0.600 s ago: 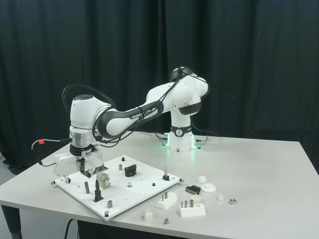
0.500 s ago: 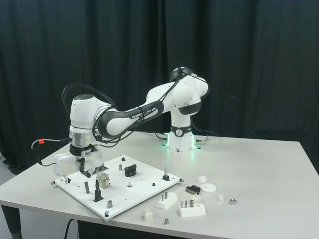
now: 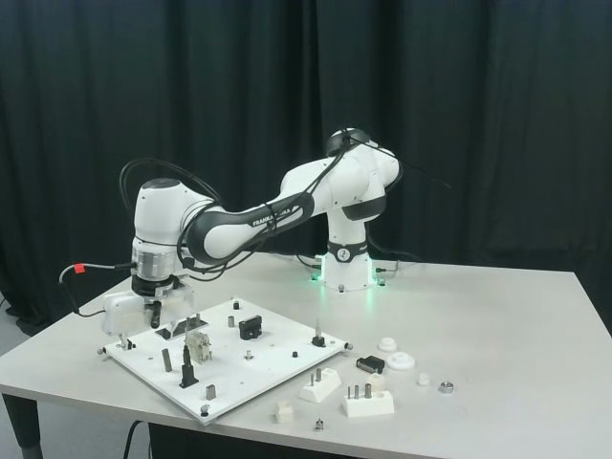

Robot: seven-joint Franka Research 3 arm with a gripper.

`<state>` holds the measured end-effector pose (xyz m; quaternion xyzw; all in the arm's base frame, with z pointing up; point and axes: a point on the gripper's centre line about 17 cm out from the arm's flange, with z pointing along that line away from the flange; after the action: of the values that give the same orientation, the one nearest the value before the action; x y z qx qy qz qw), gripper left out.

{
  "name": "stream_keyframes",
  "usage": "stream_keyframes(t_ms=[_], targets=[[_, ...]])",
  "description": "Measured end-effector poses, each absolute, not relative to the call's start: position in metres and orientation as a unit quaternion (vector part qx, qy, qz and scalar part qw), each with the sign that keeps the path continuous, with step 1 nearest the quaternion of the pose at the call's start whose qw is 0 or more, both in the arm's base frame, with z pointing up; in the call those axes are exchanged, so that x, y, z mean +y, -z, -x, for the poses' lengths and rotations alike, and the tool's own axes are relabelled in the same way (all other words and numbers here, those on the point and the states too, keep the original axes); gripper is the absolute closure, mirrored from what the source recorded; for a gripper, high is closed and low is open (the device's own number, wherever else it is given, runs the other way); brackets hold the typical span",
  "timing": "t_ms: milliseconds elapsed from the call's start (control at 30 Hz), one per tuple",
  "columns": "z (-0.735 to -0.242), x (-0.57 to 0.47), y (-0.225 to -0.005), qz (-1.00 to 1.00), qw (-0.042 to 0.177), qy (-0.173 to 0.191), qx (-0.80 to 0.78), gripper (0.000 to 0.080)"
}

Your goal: Insert square peg 3.

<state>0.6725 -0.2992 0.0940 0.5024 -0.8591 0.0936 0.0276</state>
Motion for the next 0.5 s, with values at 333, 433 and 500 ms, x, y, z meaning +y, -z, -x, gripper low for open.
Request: stream_keyframes(t_ms=[333, 433, 500], targets=[[-0.6729, -0.2998, -0.0956, -0.513, 0.028, -0.094, -0.853, 0.0003], [-0.6728, -0.2999, -0.0956, -0.515, 0.029, -0.094, -0.851, 0.0003], [-0.6727, -0.3, -0.0956, -0.517, 0.029, -0.094, -0.85, 0.0003]])
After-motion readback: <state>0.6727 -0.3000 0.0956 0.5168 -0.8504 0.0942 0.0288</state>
